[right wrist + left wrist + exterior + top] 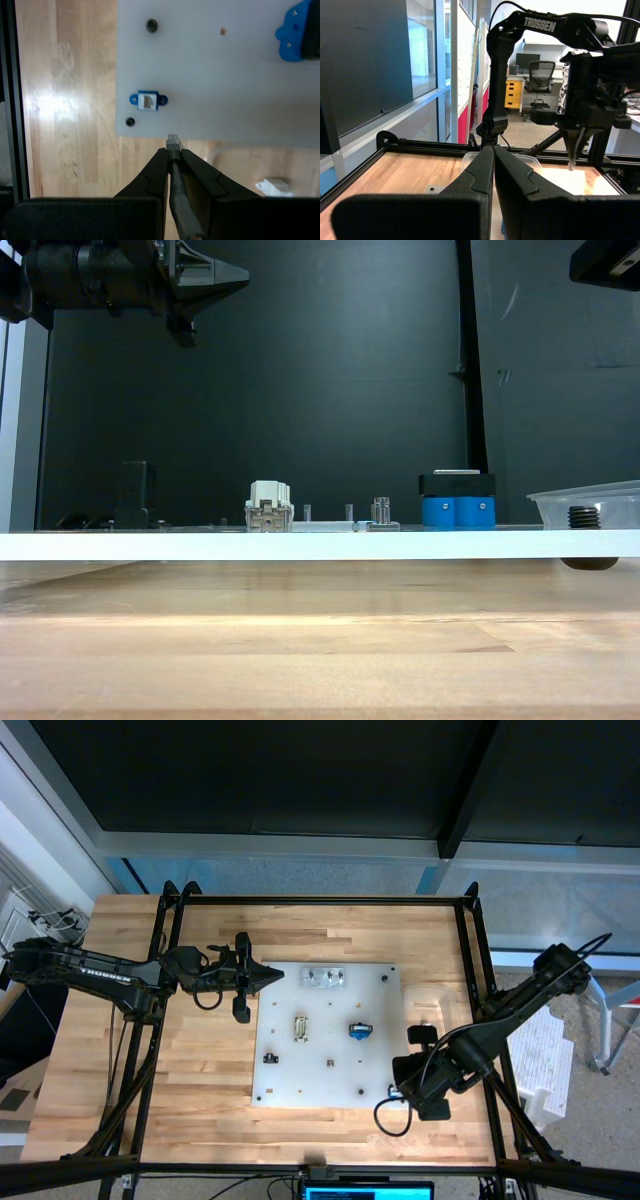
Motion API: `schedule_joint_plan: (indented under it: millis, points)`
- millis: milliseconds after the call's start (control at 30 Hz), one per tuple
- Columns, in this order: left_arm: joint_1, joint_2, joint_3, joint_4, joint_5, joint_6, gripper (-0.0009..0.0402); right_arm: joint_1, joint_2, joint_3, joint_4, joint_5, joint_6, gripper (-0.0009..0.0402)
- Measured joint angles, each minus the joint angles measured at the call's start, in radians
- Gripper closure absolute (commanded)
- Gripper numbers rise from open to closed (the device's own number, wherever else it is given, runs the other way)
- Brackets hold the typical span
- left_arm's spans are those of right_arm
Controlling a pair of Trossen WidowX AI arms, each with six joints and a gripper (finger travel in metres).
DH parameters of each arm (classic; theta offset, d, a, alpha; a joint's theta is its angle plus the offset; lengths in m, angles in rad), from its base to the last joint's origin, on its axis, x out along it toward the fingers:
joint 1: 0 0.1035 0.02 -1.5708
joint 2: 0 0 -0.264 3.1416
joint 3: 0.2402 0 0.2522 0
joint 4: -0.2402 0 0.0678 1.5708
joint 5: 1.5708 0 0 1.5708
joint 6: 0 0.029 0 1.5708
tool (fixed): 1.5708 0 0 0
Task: Pick the RJ45 connector and install on taskboard
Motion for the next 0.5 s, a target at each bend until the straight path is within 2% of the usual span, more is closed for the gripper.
schedule_joint_plan:
  millis: [500]
  points:
    - [0.000, 0.000, 0.000, 0.000, 0.000, 0.000, 0.0393, -0.002, 0.088, 0.004, 0.087, 0.000, 0.047, 0.0393]
